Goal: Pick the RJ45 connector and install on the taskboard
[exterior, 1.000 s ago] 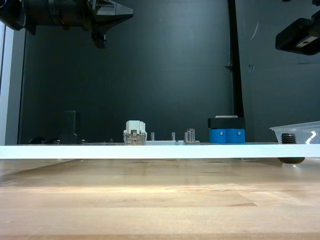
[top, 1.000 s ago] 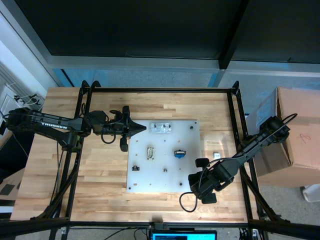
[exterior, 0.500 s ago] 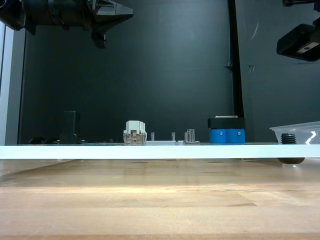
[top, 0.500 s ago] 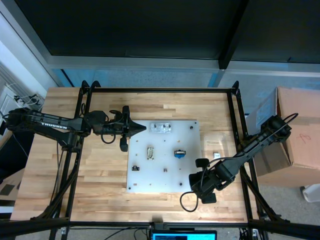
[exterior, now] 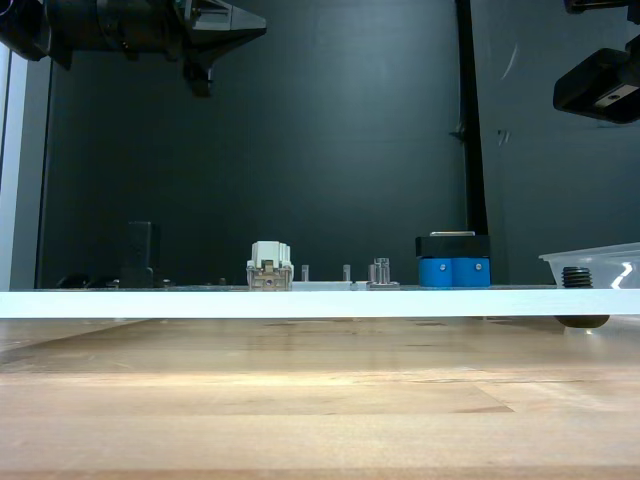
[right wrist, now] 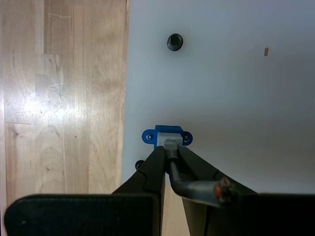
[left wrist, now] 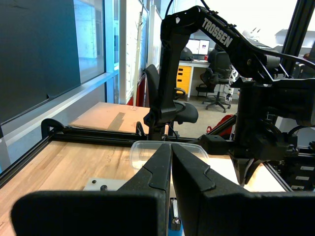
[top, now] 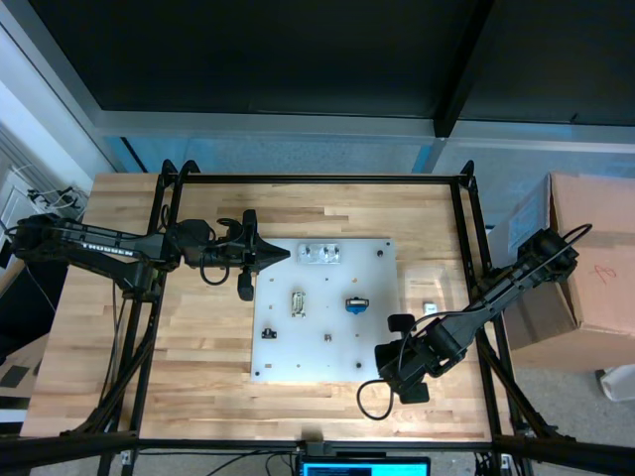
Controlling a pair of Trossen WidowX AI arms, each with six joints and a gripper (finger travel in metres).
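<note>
Right gripper (right wrist: 170, 150), high over the flat white plastic taskboard (right wrist: 221, 88), grips the pale cabled RJ45 connector (right wrist: 170, 142) above a blue flanged mount (right wrist: 147, 136), while left gripper (left wrist: 171, 147) hovers clenched and empty near its far-left corner.

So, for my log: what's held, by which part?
Right gripper, over the board's near right corner, holds the RJ45 connector by its cable end; left gripper, over its far left corner, empty.

High view down over the taskboard (top: 308, 357), low view level at its edge, wrist views along the jaws
</note>
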